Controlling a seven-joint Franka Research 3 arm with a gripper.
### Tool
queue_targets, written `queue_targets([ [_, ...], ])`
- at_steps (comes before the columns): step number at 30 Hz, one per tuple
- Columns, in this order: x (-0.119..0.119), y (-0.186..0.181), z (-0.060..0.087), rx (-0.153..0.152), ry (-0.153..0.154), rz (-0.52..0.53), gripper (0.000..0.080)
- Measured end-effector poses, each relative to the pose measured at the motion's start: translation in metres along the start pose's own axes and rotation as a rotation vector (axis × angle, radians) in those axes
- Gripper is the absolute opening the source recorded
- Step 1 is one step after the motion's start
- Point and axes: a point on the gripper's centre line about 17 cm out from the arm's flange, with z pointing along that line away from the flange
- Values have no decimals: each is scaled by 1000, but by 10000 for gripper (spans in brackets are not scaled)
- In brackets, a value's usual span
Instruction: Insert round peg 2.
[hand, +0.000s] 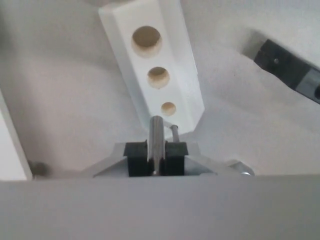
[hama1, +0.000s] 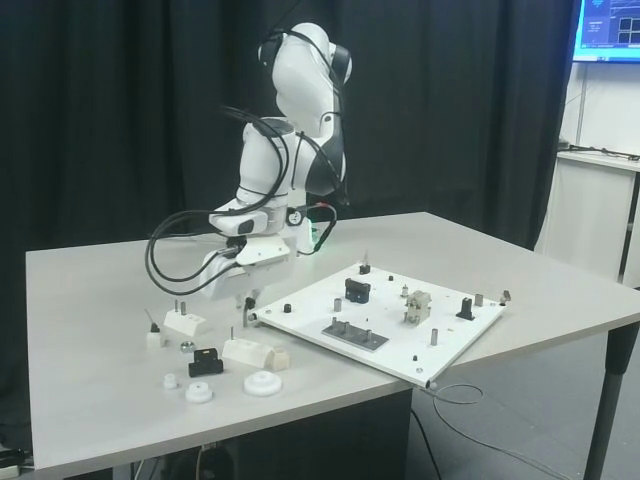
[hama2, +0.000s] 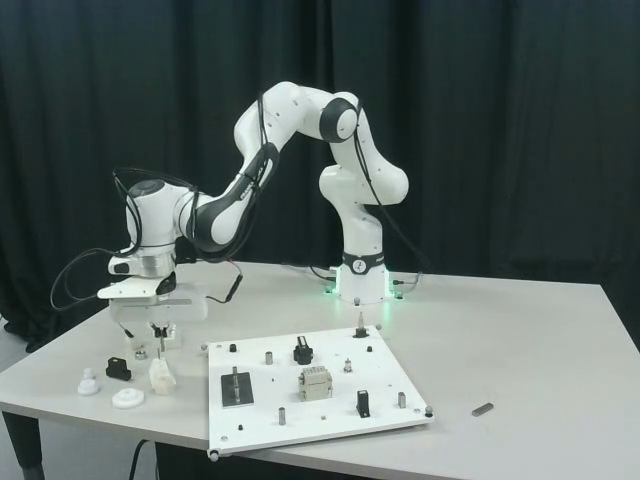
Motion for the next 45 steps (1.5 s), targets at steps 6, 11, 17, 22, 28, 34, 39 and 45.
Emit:
queue_targets([
  [6, 8, -15, -8, 24, 3, -7, 68],
  [11, 17, -33, -18, 52, 8, -14, 68],
  [17, 30, -59, -34, 82, 6, -16, 68],
  [22, 42, -83, -49, 101, 4, -12, 68],
  [28, 59, -114, -64, 116, -2, -13, 68],
  [34, 76, -149, -74, 123, -8, -6, 68],
  [39, 89, -180, -78, 126, -15, 0, 68],
  [45, 101, -220, -80, 129, -30, 9, 68],
])
